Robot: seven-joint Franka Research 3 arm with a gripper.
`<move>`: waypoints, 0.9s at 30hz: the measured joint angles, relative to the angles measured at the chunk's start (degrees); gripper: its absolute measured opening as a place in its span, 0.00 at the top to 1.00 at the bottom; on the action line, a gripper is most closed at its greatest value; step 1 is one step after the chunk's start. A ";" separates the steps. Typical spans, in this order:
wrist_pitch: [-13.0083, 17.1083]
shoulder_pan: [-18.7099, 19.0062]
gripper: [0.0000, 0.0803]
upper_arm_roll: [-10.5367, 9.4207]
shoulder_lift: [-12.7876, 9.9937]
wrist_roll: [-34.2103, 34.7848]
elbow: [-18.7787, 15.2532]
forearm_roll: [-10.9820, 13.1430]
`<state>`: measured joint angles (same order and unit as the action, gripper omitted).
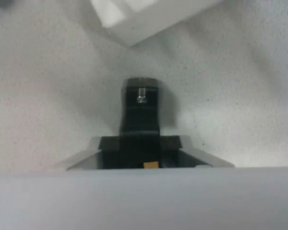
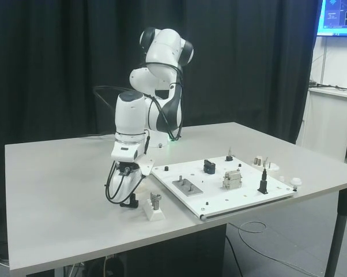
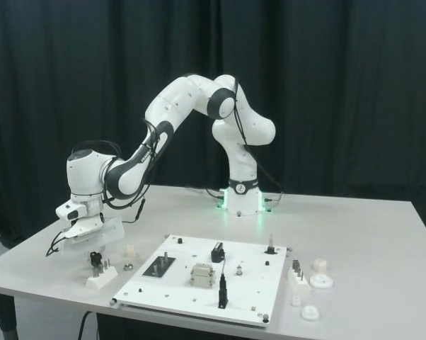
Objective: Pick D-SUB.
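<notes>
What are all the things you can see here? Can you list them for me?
table: one, grey, under everything
curtain: black, behind the table
board: one, white, on the table in front of the robot
metal plate: one, grey, on the board
connector block: one, grey, middle of the board
upright plug: one, black, front edge of the board
small holder: one, white, on the table beside the board
round pieces: a few, white, on the table at the board's other side
black part: one, black, right below the gripper, maybe the D-SUB
robot arm: one, white, bolted to the table
gripper: one, low over the table by the holder
</notes>
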<state>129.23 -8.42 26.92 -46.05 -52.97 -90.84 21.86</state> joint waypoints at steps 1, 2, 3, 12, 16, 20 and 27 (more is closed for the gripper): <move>0.00 0.00 0.81 0.00 0.00 0.00 0.00 0.00; 0.00 0.00 0.81 0.00 -0.01 0.00 0.00 0.00; 0.00 -0.01 0.81 0.00 0.00 0.00 0.00 0.00; 0.00 -0.17 0.81 0.00 0.00 0.00 0.00 0.01; 0.00 -0.23 0.81 0.01 0.00 0.00 0.00 0.01; 0.00 -0.23 0.81 0.05 0.00 0.00 0.04 0.01; -0.38 -0.23 0.81 0.09 0.06 0.00 0.28 0.01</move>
<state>128.85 -8.65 27.01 -45.99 -52.97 -90.56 21.87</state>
